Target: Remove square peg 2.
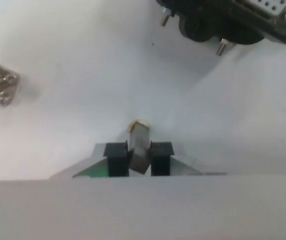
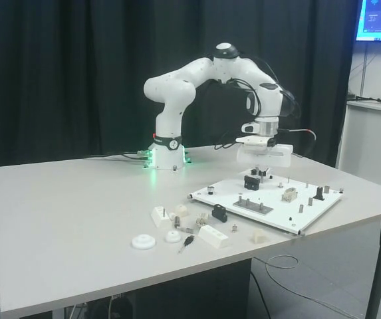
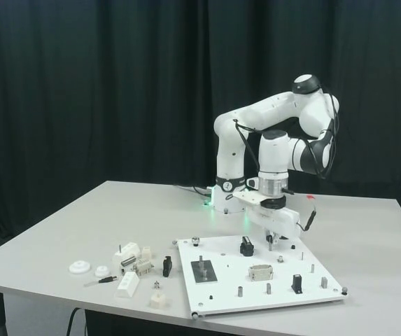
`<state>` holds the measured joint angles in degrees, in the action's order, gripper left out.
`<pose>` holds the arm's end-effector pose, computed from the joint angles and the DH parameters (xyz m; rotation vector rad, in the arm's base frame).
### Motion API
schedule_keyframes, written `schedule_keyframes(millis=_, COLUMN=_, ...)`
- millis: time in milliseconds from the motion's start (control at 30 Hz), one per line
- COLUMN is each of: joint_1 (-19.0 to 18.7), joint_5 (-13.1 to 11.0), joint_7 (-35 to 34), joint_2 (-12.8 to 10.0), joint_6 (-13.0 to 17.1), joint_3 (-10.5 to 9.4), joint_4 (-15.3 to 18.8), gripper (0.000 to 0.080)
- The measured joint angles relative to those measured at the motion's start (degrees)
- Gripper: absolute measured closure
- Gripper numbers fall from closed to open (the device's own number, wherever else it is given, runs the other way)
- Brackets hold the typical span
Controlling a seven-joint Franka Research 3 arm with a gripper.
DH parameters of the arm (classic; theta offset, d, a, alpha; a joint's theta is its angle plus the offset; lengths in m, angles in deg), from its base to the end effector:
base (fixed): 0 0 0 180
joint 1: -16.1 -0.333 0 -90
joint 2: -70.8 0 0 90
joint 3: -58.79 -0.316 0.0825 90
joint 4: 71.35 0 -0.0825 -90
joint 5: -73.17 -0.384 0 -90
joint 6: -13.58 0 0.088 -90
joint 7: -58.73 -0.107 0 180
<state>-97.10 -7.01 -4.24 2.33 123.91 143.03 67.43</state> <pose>0.4105 0.2054 0.2197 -2.2899 2.1300 -0.0094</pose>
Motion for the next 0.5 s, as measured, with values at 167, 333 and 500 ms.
schedule_keyframes(millis=167, joint_1=-0.4, joint_5=0.7, joint_7=0.0, joint_2=0.0, joint_6=-1.1, joint_3=1.41, joint_4=0.0, gripper=0.0712)
schedule_keyframes(millis=333, joint_1=-1.1, joint_5=1.4, joint_7=0.0, joint_2=0.0, joint_6=-2.2, joint_3=2.95, joint_4=0.0, gripper=0.0712)
schedule_keyframes(millis=500, joint_1=-1.6, joint_5=2.3, joint_7=0.0, joint_2=0.0, joint_6=-2.9, joint_3=4.16, joint_4=0.0, gripper=0.0712)
